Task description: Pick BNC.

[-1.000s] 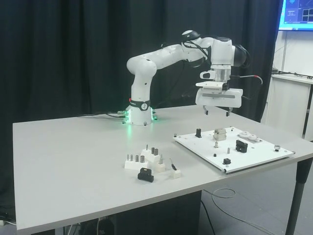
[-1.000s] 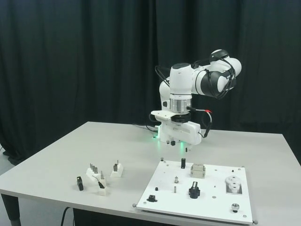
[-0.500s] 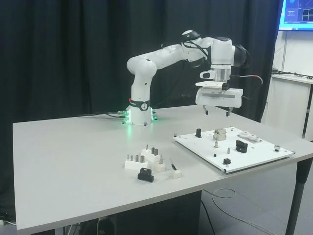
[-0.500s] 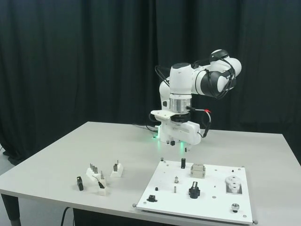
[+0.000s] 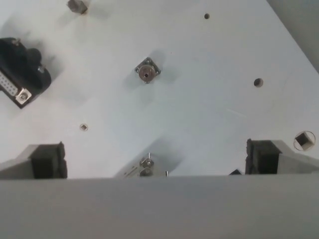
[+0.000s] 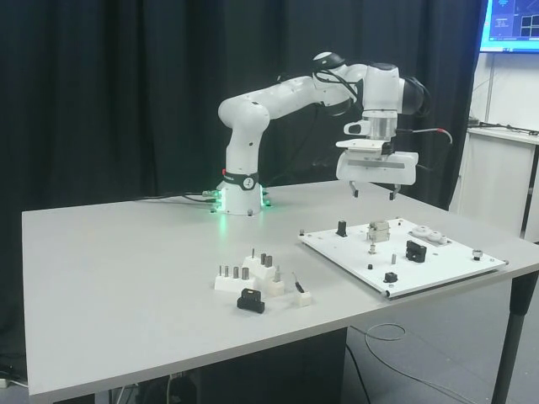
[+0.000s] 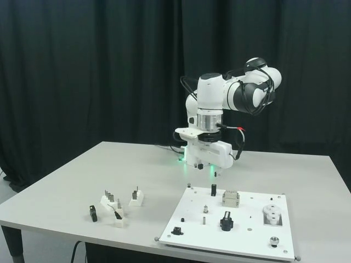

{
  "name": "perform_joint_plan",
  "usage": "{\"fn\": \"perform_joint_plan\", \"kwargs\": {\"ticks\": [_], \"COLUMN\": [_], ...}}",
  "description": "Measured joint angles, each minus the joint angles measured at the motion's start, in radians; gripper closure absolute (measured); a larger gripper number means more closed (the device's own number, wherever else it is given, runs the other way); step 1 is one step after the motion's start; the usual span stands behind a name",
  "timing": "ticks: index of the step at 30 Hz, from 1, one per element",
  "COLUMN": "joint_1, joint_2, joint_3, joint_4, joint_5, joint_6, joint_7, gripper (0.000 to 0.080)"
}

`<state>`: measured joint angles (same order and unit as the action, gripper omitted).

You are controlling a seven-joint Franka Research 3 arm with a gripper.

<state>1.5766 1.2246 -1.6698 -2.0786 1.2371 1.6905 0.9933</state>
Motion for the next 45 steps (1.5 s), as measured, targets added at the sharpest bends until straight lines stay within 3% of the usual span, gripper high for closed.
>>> {"fn": "perform_joint_plan", "kwargs": {"ticks": [19,35,39,45], "joint_1": [-0.016,-0.107,-0.138,-0.171], "joint_2": [0.000,0.000,0.000,0.001], "joint_3": [0.009,0.084,0.100,0.107], "joint_4": [0.008,0.072,0.090,0.114], "joint_5": [0.024,0.027,0.027,0.027], "joint_6": [0.033,0.067,0.051,-0.013], "joint_7": [0.106,0.340,0.344,0.374], "gripper": [0.0003,0.0003,0.0003,0.0003]}}
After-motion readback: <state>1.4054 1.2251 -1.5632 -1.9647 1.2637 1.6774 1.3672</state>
